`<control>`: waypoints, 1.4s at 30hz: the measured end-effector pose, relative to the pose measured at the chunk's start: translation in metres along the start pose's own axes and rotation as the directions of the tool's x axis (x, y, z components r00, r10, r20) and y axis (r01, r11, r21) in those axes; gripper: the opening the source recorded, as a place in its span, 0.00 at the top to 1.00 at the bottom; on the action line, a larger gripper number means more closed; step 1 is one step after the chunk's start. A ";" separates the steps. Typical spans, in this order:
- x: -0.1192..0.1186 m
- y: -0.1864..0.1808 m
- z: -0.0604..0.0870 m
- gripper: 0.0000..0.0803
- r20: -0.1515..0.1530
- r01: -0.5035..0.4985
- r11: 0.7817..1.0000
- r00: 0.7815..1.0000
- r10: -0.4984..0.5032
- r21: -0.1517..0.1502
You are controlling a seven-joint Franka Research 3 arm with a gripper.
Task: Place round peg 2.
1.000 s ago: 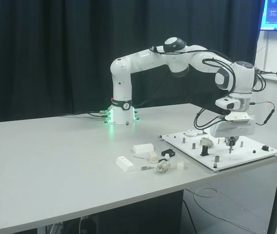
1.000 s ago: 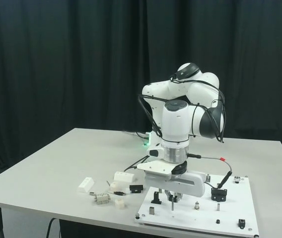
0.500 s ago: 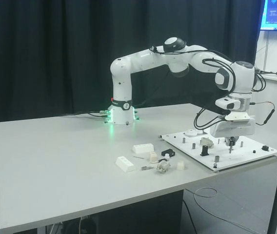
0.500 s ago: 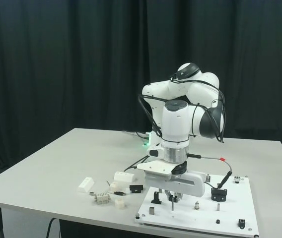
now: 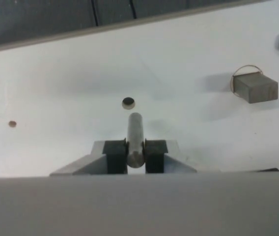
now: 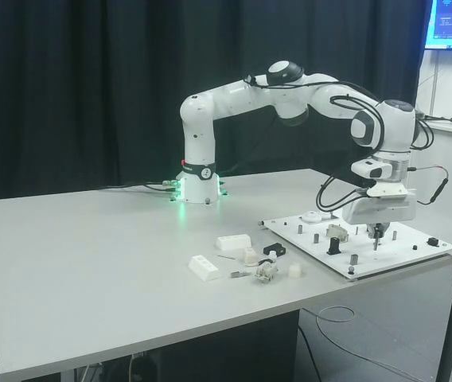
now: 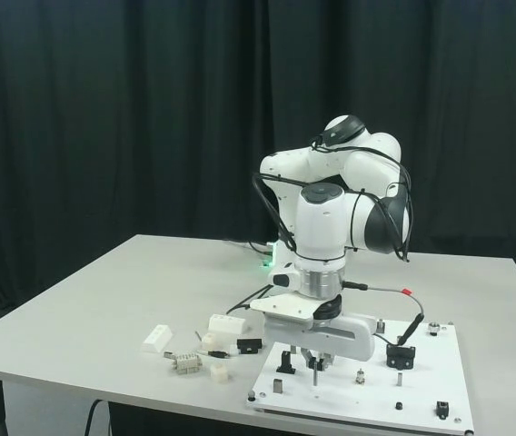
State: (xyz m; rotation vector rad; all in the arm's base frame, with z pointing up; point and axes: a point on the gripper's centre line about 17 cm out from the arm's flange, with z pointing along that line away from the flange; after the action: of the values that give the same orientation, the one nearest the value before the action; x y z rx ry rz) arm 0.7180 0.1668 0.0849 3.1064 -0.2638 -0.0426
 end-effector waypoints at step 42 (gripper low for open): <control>-0.004 0.087 -0.024 0.91 0.026 -0.025 0.987 0.999 0.030 -0.157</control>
State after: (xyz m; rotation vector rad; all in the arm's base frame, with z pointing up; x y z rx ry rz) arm 0.7003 0.0819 0.1116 2.9474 -0.2892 -0.1018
